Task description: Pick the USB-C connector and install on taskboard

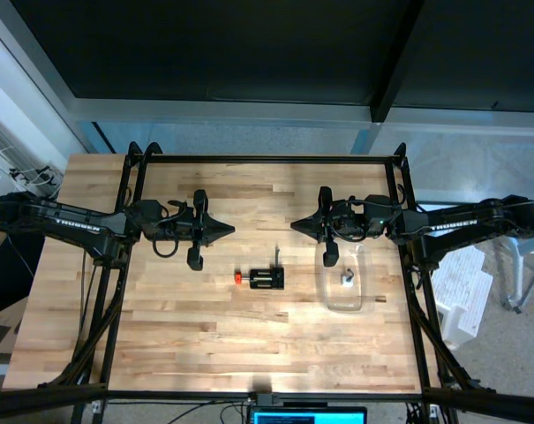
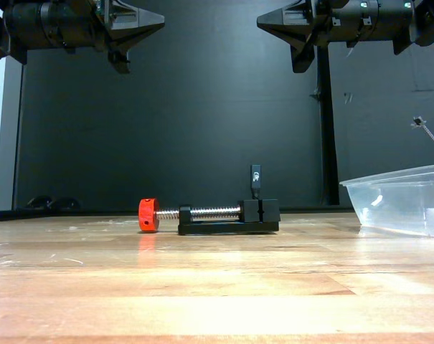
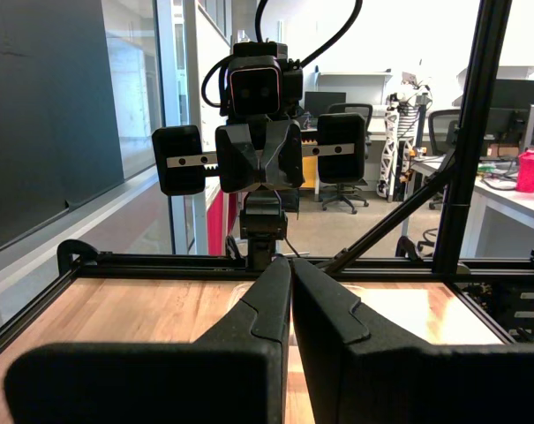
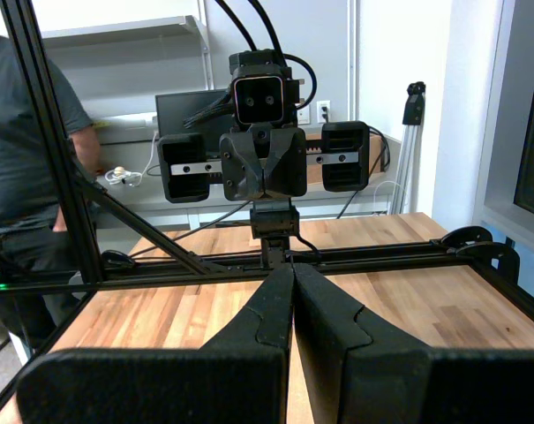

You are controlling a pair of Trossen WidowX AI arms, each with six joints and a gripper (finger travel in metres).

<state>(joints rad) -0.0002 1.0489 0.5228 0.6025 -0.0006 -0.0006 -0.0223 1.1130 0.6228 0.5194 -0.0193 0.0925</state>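
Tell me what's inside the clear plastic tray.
Inside the tray lies one small pale item, apparently the USB-C connector; its underside is hidden. The left gripper and right gripper hang shut, high above the table, outside the tray.

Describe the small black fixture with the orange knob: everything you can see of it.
The small black block fixture lies flat on the wooden table, touching nothing else. A silvery threaded screw runs from the red-orange knob at one end into the body; a thin dark pin stands upright on top. The left gripper and right gripper hang higher up, either side, both shut.
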